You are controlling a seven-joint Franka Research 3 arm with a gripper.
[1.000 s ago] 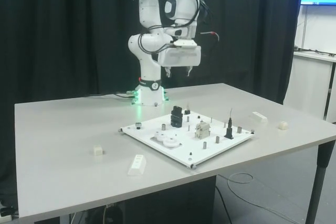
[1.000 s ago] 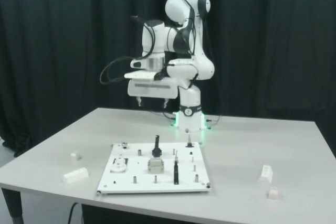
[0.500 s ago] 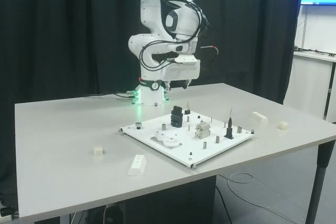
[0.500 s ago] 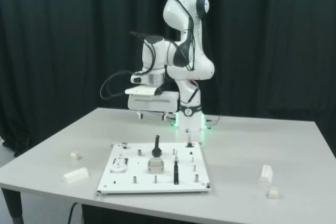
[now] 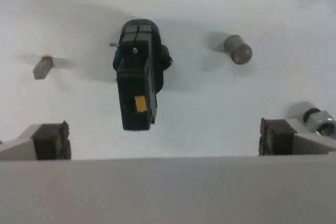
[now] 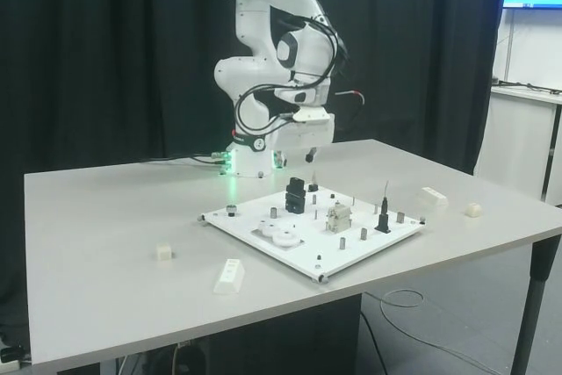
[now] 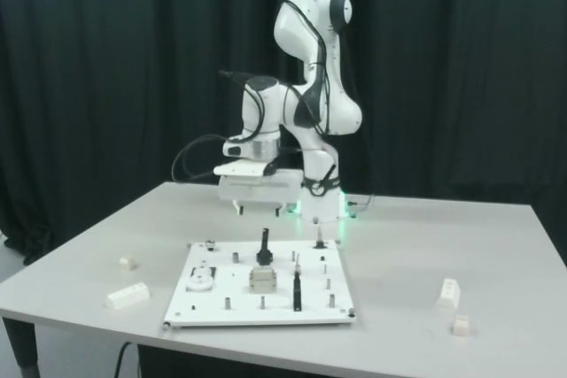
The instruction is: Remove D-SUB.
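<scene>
The gripper (image 5: 164,139) hung above the white board (image 6: 386,236), its fingers (image 5: 51,141) set wide apart with nothing between them. In the wrist view a grey band of the gripper's own body cut off the lower part of the picture, and only the two dark pads showed past it. In both room views the gripper (image 7: 257,208) was small and half hidden under the white arm (image 7: 306,112), so its fingers could not be made out there.

The D-SUB (image 5: 137,73), a black plug, stood on the board toward the edge nearer the arm's base. In the room views the D-SUB (image 6: 295,195) rose upright, long axis vertical, top pointing to the gripper. From the wrist it looked foreshortened, seen almost end on, and its foot was hidden by its own body. A small square patch sat on its face, but no writing could be read.

A grey peg (image 5: 238,49) stood near the plug. White blocks (image 7: 128,295) lay on the grey table (image 7: 461,236), well apart from the board.
</scene>
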